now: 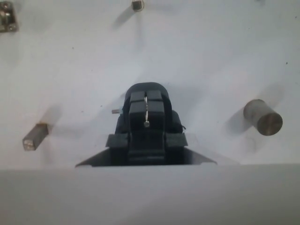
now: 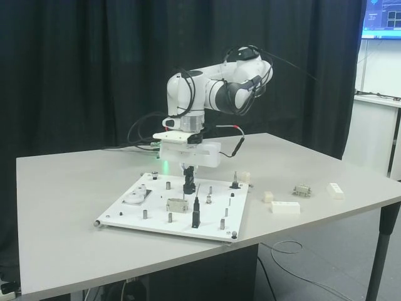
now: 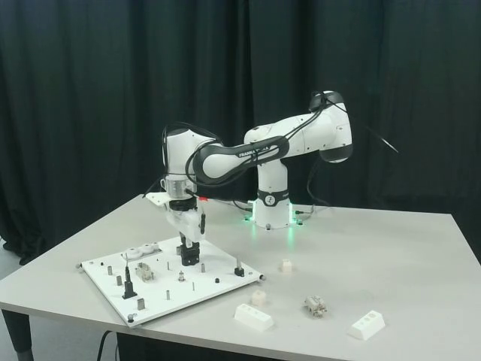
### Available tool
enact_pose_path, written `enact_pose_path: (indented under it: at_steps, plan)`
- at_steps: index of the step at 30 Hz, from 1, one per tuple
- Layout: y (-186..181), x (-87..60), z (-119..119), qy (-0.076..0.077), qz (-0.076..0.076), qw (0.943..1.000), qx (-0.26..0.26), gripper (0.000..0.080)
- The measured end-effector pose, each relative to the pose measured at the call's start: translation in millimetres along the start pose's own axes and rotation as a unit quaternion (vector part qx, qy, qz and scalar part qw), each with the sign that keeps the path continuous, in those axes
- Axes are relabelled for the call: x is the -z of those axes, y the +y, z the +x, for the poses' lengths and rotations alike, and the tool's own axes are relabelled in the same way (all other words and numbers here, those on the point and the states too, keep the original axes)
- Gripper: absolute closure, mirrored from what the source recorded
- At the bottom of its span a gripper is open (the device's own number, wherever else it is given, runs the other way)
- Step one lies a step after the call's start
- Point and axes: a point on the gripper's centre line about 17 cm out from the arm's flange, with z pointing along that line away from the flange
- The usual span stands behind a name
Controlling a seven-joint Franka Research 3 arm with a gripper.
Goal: Remove D-SUB.
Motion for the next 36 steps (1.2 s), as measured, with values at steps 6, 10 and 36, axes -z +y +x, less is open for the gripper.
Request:
enact_pose_path:
  at_steps: [6,10,36]
  plan:
    - [1,3.1,2,0.004,0.000,1.0000,-0.001,0.0647]
    - [4,13.9,10,0.017,0.001,0.9998,-0.005,0.0647]
    - [1,57.7,39,0.046,0.010,0.9988,-0.014,0.0649]
